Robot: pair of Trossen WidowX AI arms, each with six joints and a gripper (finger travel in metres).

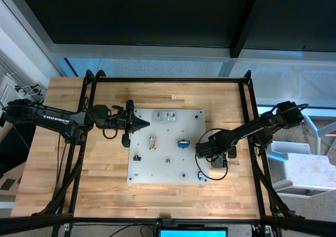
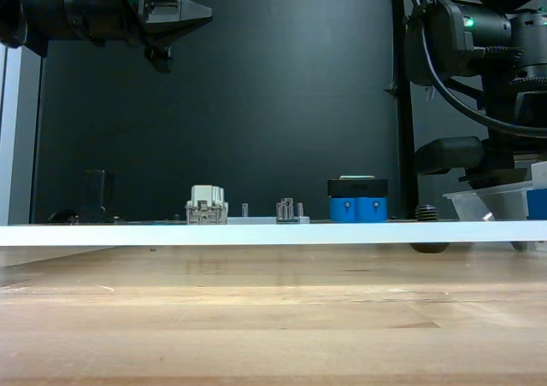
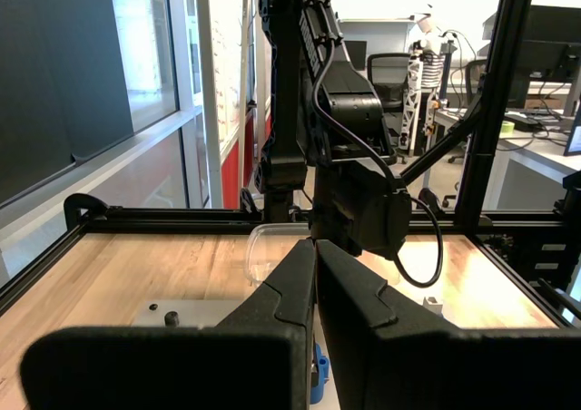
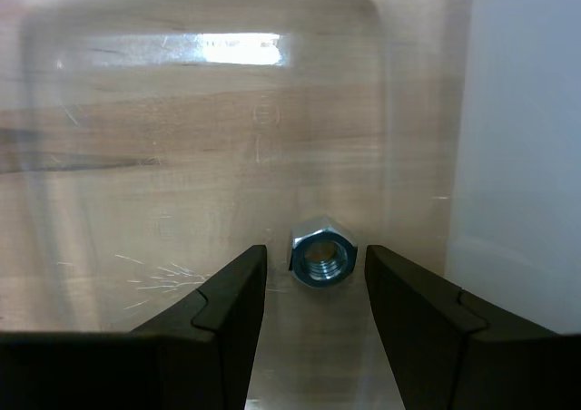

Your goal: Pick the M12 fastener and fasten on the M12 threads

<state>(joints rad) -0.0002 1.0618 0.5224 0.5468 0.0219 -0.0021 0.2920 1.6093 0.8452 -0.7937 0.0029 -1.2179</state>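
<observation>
Right tool open, M12 fastener between its jaws (in clear tray); left tool closed, raised over board edge.

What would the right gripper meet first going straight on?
The right gripper, over the clear tray, would likely meet the M12 nut between its open fingers. The left gripper hangs shut above the board's left edge.

"trossen" — on the left arm
</observation>
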